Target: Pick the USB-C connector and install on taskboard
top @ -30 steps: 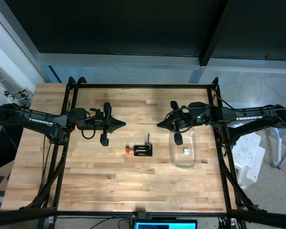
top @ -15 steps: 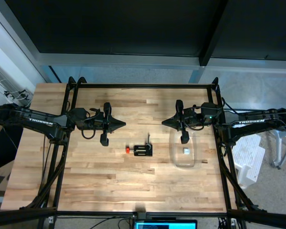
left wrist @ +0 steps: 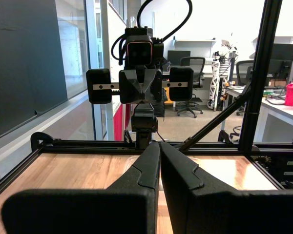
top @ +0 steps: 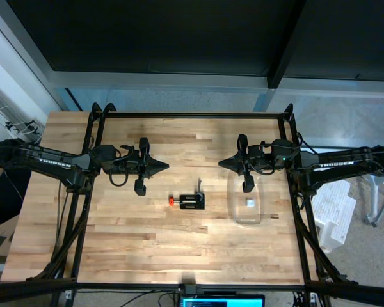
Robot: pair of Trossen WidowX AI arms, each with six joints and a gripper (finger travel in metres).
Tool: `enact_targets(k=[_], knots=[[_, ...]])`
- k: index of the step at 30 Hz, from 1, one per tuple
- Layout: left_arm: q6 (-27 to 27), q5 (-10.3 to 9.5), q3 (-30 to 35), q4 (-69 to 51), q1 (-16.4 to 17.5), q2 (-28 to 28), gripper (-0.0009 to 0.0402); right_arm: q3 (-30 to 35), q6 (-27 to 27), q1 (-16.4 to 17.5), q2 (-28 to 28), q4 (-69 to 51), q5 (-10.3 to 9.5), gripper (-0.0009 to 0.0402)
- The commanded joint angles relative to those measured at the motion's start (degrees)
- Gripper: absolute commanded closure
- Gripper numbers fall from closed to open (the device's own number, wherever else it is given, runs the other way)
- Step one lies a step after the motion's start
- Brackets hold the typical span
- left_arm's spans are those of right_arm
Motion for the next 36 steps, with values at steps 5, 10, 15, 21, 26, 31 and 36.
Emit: enact_targets(k=[5,10,15,21,26,31,36], knots=[[0.0,0.02,0.0,0.0,0.0,0.0,0.0393,0.0,0.0,0.0,0.1,-0.1,0.02,0.0393],[0.0,0.02,0.0,0.0,0.0,0.0,0.0393,0.0,0.0,0.0,0.1,-0.2,0.02,0.0393],[0.0,0.02,0.0,0.0,0.0,0.0,0.0393,0.0,0.0,0.0,0.1,-0.8,0.02,0.0393],[0.0,0.02,0.0,0.0,0.0,0.0,0.0393,0.0,0.0,0.0,0.1,-1.1,0.02,0.0393],[0.0,0.02,0.0,0.0,0.0,0.0,0.0393,0.0,0.0,0.0,0.1,-1.1,0.02,0.0393],[0.0,0.02,0.0,0.0,0.0,0.0,0.0393,0.1,0.0,0.0,0.1,-0.9,0.02,0.0393],[0.0,0.02,0.0,0.0,0.0,0.0,0.0393,0.2,0.0,0.0,0.1,0.0,0.02,0.0393]])
